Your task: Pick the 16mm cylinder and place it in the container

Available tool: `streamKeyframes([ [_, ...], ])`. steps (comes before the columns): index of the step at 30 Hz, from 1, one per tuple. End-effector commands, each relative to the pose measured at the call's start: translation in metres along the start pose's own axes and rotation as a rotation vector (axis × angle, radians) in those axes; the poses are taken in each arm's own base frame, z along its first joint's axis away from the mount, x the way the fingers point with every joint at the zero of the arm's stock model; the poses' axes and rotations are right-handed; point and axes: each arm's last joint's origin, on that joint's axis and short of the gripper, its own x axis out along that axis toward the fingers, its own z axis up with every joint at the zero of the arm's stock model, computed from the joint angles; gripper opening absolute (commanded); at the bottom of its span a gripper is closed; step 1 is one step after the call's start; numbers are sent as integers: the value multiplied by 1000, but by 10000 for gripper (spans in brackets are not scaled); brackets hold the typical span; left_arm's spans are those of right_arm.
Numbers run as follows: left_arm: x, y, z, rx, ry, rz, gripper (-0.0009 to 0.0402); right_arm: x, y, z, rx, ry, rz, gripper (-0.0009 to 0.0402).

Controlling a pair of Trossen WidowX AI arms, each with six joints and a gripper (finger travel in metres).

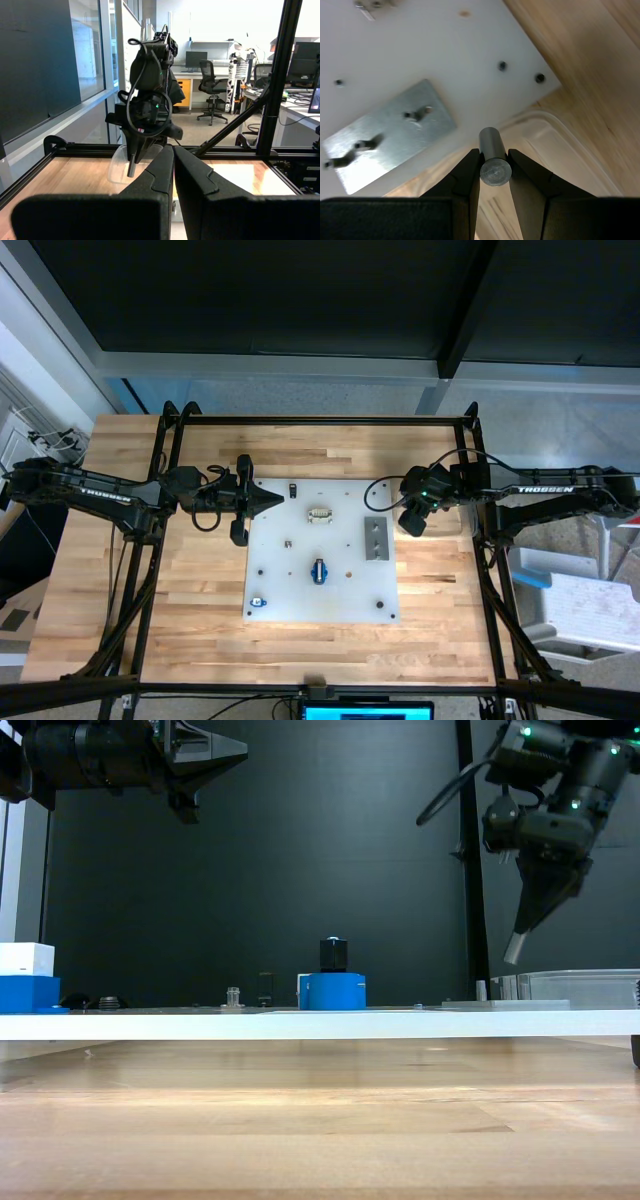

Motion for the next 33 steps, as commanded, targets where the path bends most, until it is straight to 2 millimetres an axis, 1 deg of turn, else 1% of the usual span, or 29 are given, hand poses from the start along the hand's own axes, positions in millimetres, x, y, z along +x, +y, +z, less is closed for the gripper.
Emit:
streamKeyframes([
  [1,0,0,0,0,0,0,0,4,-6,-5,24,-4,-10,13],
  [10,0,0,0,0,0,0,0,16,-19,-18,144,14,-51,13],
  [13,0,0,0,0,0,0,0,21,-23,-22,156,29,-68,13],
  [22,0,0,0,0,0,0,0,33,-23,-27,218,-14,-49,15],
  [26,0,0,0,0,0,0,0,36,-24,-30,216,-3,-55,25],
  [33,0,0,0,0,0,0,0,36,-25,-30,215,-23,-100,49],
])
